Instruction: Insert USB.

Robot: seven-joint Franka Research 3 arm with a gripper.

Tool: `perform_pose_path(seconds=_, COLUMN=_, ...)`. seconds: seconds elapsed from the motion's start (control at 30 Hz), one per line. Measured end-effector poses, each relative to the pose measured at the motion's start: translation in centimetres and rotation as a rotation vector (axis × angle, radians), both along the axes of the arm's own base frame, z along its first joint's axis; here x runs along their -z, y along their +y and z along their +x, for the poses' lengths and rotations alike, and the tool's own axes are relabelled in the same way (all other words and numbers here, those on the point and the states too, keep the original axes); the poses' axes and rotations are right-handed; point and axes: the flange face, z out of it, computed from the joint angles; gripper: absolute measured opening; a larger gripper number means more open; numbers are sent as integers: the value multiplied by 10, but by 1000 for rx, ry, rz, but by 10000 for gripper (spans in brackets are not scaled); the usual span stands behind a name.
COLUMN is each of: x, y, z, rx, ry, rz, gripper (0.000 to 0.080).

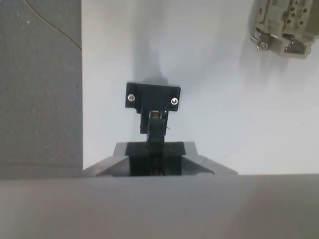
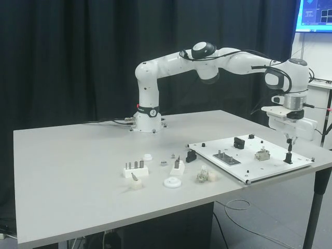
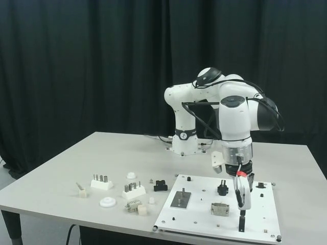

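- USB plug (image 1: 155, 130), wrist view: a slim black stick with a metal tip, pinched between the closed fingers of the gripper (image 1: 155, 149), hanging over the black socket block (image 1: 152, 97) on the white board (image 1: 224, 114). A slight tilt or offset could jam the tip on the socket's rim.
- First room view: plug (image 2: 288, 151) upright above the block (image 2: 288, 161) near the board's far corner; whether they touch, I cannot tell.
- Second room view: gripper (image 3: 240, 201) over block (image 3: 241, 223); pushing hard while misaligned could twist the plug in the grip.
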Motion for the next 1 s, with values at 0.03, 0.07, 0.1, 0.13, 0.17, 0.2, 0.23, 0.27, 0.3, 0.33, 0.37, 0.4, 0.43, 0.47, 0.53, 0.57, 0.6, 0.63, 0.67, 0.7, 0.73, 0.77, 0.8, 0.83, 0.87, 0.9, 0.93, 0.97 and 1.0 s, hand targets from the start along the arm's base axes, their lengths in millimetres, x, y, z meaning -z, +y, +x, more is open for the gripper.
perform_pose_path(seconds=0.03, x=0, y=1, z=0, rx=-1, ry=0, rz=0, gripper=50)
perform_pose_path(seconds=0.07, x=0, y=1, z=-1, rx=-2, ry=0, rz=0, gripper=50)
perform_pose_path(seconds=0.1, x=0, y=2, z=-1, rx=-2, ry=1, rz=0, gripper=50)
perform_pose_path(seconds=0.13, x=1, y=3, z=-1, rx=-2, ry=2, rz=0, gripper=50)
perform_pose_path(seconds=0.17, x=1, y=4, z=-2, rx=-1, ry=2, rz=0, gripper=50)
perform_pose_path(seconds=0.2, x=1, y=5, z=-2, rx=-1, ry=3, rz=0, gripper=50)
perform_pose_path(seconds=0.23, x=1, y=6, z=-3, rx=-1, ry=4, rz=0, gripper=50)
perform_pose_path(seconds=0.27, x=2, y=6, z=-3, rx=-1, ry=4, rz=0, gripper=50)
perform_pose_path(seconds=0.3, x=2, y=7, z=-4, rx=-1, ry=4, rz=-1, gripper=50)
perform_pose_path(seconds=0.33, x=2, y=8, z=-4, rx=-2, ry=4, rz=-1, gripper=50)
perform_pose_path(seconds=0.37, x=2, y=8, z=-4, rx=-2, ry=4, rz=-2, gripper=50)
perform_pose_path(seconds=0.4, x=2, y=8, z=-4, rx=-2, ry=4, rz=-2, gripper=50)
perform_pose_path(seconds=0.43, x=2, y=8, z=-5, rx=-2, ry=4, rz=-3, gripper=50)
perform_pose_path(seconds=0.47, x=2, y=8, z=-5, rx=-2, ry=4, rz=-3, gripper=50)
perform_pose_path(seconds=0.53, x=1, y=8, z=-5, rx=-2, ry=3, rz=-4, gripper=50)
perform_pose_path(seconds=0.57, x=1, y=8, z=-4, rx=-2, ry=3, rz=-4, gripper=50)
perform_pose_path(seconds=0.6, x=1, y=8, z=-4, rx=-1, ry=3, rz=-5, gripper=50)
perform_pose_path(seconds=0.63, x=1, y=8, z=-4, rx=-1, ry=3, rz=-6, gripper=50)
perform_pose_path(seconds=0.67, x=1, y=7, z=-4, rx=-2, ry=2, rz=-8, gripper=50)
perform_pose_path(seconds=0.7, x=1, y=7, z=-4, rx=-2, ry=2, rz=-9, gripper=50)
perform_pose_path(seconds=0.73, x=1, y=7, z=-4, rx=-2, ry=1, rz=-11, gripper=50)
perform_pose_path(seconds=0.77, x=1, y=7, z=-4, rx=-2, ry=1, rz=-13, gripper=50)
perform_pose_path(seconds=0.8, x=1, y=7, z=-4, rx=-2, ry=0, rz=-15, gripper=50)
perform_pose_path(seconds=0.83, x=1, y=6, z=-4, rx=-2, ry=-1, rz=-17, gripper=50)
perform_pose_path(seconds=0.87, x=1, y=6, z=-4, rx=-3, ry=-1, rz=-20, gripper=50)
perform_pose_path(seconds=0.9, x=1, y=6, z=-4, rx=-3, ry=-2, rz=-22, gripper=50)
perform_pose_path(seconds=0.93, x=1, y=6, z=-4, rx=-3, ry=-3, rz=-24, gripper=50)
perform_pose_path(seconds=0.97, x=1, y=6, z=-4, rx=-4, ry=-3, rz=-26, gripper=50)
perform_pose_path(seconds=1.0, x=1, y=5, z=-4, rx=-4, ry=-4, rz=-28, gripper=50)
